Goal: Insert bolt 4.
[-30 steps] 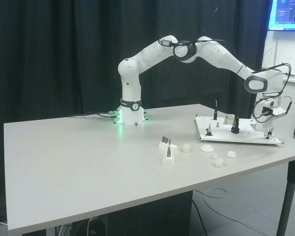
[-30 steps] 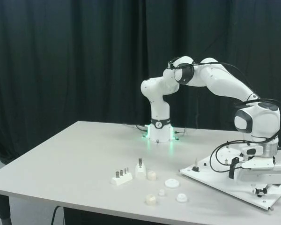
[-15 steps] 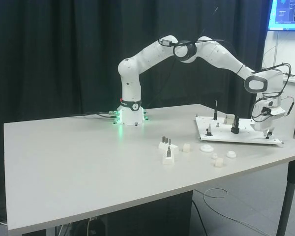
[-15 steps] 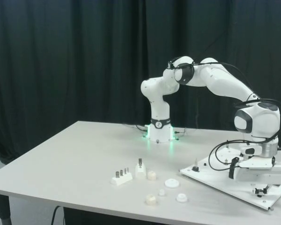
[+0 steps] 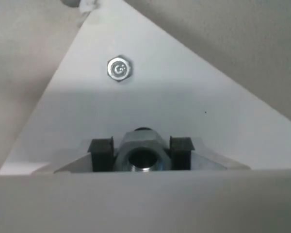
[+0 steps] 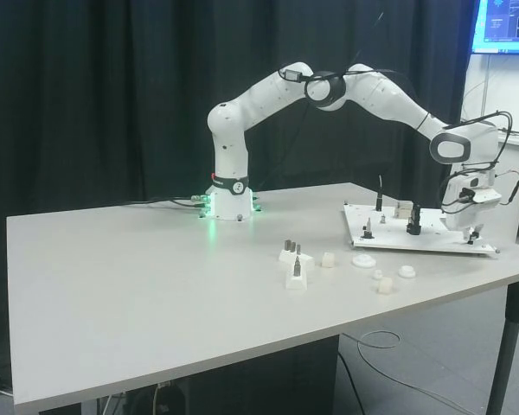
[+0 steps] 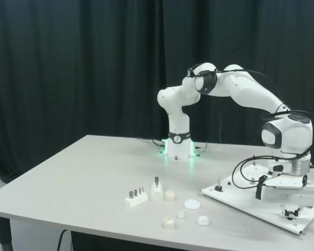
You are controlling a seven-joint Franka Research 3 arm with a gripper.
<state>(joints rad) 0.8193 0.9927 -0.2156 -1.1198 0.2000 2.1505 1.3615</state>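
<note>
One gripper (image 5: 140, 154) pinches a hex bolt (image 5: 141, 156) over the white board (image 5: 184, 107)
A second hex bolt head (image 5: 119, 69) sits seated in the board, apart from it

One white plate (image 7: 254, 201); two bolt holders (image 7: 135, 198) (image 7: 156, 189); five small white parts (image 7: 192, 204).

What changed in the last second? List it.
The claw, shut on the bolt, edged upward slightly over the corner of the white plate, and its wrist seems to have turned a little. The loose parts on the grey table stayed put.
</note>
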